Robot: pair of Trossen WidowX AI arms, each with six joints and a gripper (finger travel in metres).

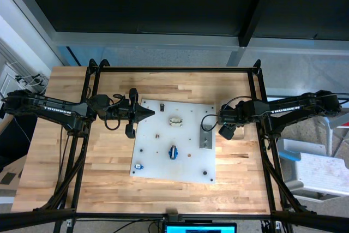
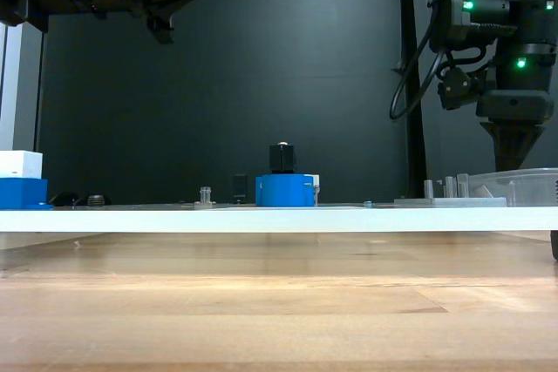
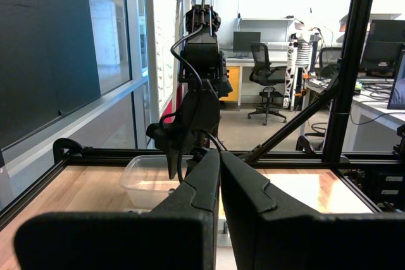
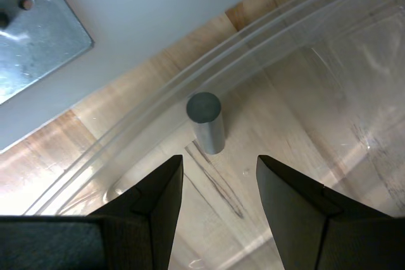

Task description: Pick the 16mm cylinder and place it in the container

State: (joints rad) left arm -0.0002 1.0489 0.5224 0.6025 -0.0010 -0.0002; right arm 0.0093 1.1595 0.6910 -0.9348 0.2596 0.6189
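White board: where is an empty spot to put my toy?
The near right part of the white board, between the blue-and-black part and the grey block, looks bare. So is the wooden table nearer than the board. Crowded: the container, holding the 16mm cylinder under the open right gripper. The shut left gripper hangs over the board's left edge.

Bright, even light — soft glare on the container (image 4: 297, 17), low view dark-backed.
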